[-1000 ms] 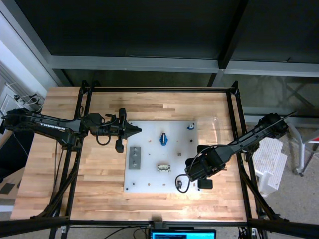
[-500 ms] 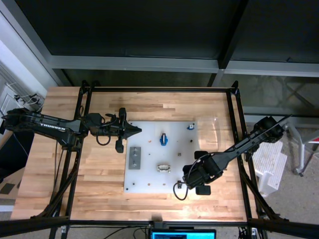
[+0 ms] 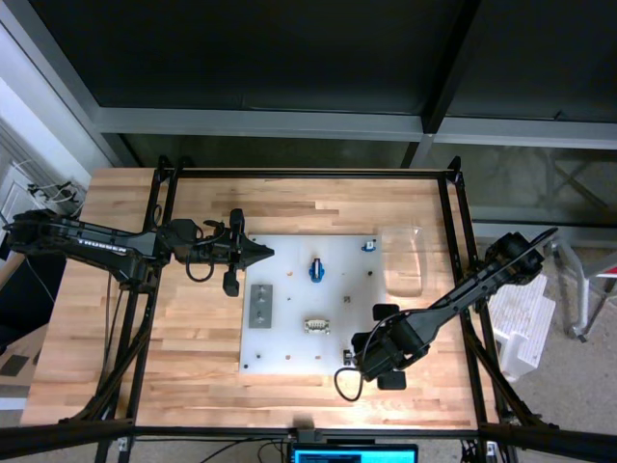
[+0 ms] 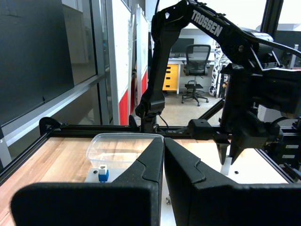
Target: Pick the 16mm bar and install on taskboard
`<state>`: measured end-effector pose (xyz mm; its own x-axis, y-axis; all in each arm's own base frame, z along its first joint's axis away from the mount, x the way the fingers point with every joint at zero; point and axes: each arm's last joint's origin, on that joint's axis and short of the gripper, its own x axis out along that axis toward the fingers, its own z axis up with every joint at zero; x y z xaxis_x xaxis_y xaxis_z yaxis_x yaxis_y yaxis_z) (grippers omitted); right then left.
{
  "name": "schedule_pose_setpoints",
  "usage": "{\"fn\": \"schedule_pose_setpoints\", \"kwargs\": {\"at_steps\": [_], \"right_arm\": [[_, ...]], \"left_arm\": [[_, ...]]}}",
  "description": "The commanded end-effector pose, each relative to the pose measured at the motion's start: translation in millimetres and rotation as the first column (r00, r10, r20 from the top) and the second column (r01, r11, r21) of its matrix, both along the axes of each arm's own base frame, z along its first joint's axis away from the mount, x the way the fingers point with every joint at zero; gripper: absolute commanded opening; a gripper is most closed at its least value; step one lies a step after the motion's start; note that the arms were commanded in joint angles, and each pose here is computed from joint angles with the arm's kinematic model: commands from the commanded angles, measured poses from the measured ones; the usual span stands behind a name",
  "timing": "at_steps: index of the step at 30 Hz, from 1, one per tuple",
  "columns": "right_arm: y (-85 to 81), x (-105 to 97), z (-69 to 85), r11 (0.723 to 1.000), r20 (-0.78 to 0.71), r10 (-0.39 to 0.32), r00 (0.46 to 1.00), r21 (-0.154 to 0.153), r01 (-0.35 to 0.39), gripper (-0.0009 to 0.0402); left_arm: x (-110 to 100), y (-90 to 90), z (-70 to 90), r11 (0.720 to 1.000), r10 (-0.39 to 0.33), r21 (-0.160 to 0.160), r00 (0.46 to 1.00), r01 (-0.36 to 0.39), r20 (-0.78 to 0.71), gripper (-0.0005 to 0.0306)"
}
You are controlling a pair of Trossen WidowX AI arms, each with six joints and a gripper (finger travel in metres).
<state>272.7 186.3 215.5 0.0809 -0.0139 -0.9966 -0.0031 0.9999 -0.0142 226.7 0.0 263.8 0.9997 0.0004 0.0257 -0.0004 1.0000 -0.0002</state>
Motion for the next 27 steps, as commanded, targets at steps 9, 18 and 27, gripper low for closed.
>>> {"fn": "schedule_pose_setpoints", "kwargs": {"at_steps": [9, 18, 27], "right_arm": [[10.1, 5.2, -4.8, 1.0, -0.002, 0.015, 1.0, -0.001, -0.015, 0.0004], [11.4, 4.1, -6.1, 1.0, -0.005, 0.017, 1.0, -0.002, -0.017, 0.0004], [12.0, 3.6, -6.2, 1.0, -0.006, 0.019, 1.0, -0.003, -0.019, 0.0004]], "left_arm": [[0.1, 0.0, 0.1, 1.0, 0.0, 0.0, 1.0, 0.0, 0.0, 0.0], [0.1, 0.1, 0.1, 1.0, 0.0, 0.0, 1.0, 0.0, 0.0, 0.0], [0.1, 0.0, 0.1, 1.0, 0.0, 0.0, 1.0, 0.0, 0.0, 0.0]]}}
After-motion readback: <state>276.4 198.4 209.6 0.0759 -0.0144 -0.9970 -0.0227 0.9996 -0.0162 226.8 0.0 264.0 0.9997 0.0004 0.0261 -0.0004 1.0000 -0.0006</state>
